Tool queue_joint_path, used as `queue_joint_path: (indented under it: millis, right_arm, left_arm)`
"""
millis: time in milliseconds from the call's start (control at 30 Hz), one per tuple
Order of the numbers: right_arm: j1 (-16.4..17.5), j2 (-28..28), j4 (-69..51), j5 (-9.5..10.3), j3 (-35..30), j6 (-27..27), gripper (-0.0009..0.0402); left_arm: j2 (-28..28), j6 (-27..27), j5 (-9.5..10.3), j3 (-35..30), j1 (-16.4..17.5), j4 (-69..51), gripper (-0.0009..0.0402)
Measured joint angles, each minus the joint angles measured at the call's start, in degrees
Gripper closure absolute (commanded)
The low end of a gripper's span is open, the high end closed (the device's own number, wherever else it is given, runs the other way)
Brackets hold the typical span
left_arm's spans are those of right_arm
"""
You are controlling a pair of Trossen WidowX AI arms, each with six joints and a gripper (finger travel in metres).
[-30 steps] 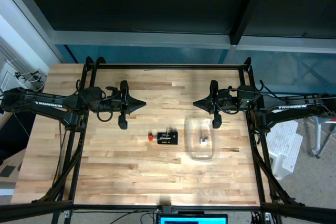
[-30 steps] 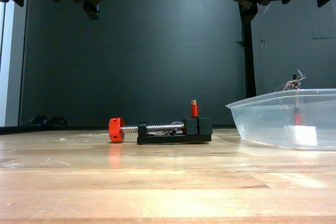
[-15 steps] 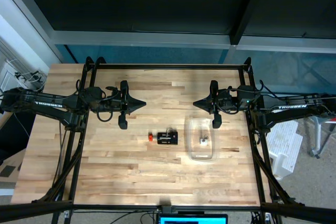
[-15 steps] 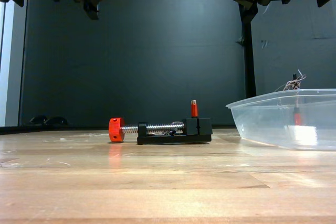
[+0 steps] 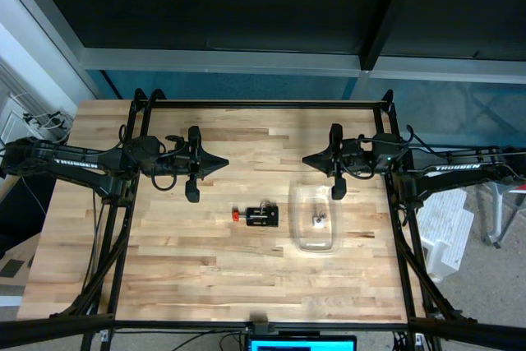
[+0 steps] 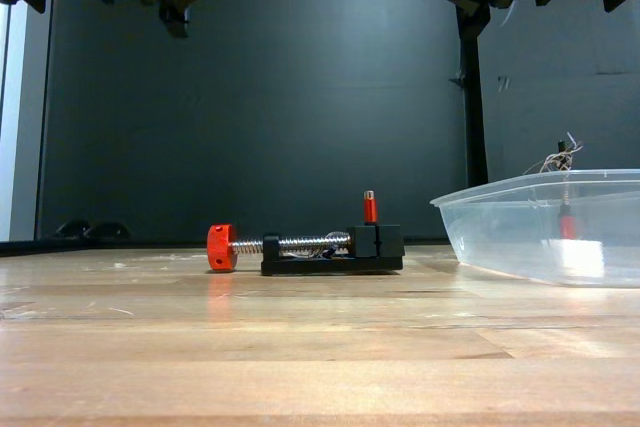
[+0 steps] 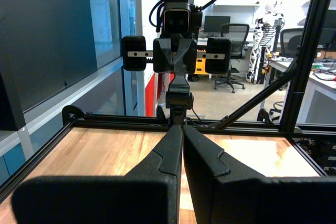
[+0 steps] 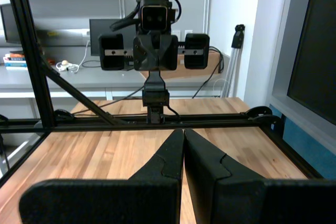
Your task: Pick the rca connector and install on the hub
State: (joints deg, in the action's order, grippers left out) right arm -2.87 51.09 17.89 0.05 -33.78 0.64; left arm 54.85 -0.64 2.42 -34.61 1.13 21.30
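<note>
Nothing on the wooden table (image 5: 205,277) has moved since the earlier frames. The left gripper (image 5: 225,162) and the right gripper (image 5: 304,162) stay high above it, facing each other, fingers pressed together. The clear tray (image 5: 315,246) stands just right of the hub (image 5: 265,218); the rca connector (image 5: 319,219) lies inside the tray.

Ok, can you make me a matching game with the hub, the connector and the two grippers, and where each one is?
Things:
1. hub
2. connector
3. left gripper
4. right gripper

Places:
A. shut, up in the air on the right
B. on the table, left of the tray
C. shut, up in the air on the left
D. inside the tray

Pairs: 1-B, 2-D, 3-C, 4-A.
</note>
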Motion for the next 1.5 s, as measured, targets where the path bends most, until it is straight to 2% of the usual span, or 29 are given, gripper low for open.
queue_joint_path:
  millis: [167,300,400,433,600,700,967,1167,1433,1500]
  right_arm:
    - [0.0,0.0,-6.01,0.0,-1.22,1.4,0.0393]
    - [0.83,0.02,-20.04,-0.33,-5.86,3.3,0.0393]
    - [3.17,0.02,-31.06,-0.72,-10.01,5.22,0.0393]
    - [4.28,0.07,-34.67,-1.18,-11.39,5.73,0.0393]
    - [10.71,1.73,-49.53,-6.84,-17.4,9.35,0.0393]
    - [13.6,3.91,-54.71,-8.41,-19.65,11.5,0.0393]
    - [17.97,10.67,-62.58,-8.44,-23.32,15.52,0.0393]
    - [20.48,14.91,-69.46,-7.74,-25.55,18.49,0.0393]
    - [22.29,18.25,-72.54,-7.26,-25.86,21.29,0.0393]
    - [22.36,19.02,-72.85,-6.23,-25.88,21.46,0.0393]
  left_arm:
    - [0.0,0.02,0.0,0.0,0.0,0.0,0.0392]
    - [0.0,0.0,0.0,0.0,-0.02,0.02,0.0392]
    - [-0.02,0.0,0.0,0.0,-0.02,0.02,0.0392]
    - [-0.02,0.02,0.0,0.02,0.0,0.02,0.0392]
    - [-0.02,0.0,0.0,0.0,-0.02,0.02,0.0392]
    - [-0.02,0.02,0.0,0.0,0.0,0.02,0.0392]
    - [-0.02,0.02,0.0,0.02,0.0,0.02,0.0392]
    - [-0.02,0.0,0.0,0.0,-0.02,0.02,0.0392]
    - [-0.02,0.0,0.0,0.0,0.0,0.02,0.0392]
    - [-0.02,0.0,0.0,0.02,0.0,0.02,0.0392]
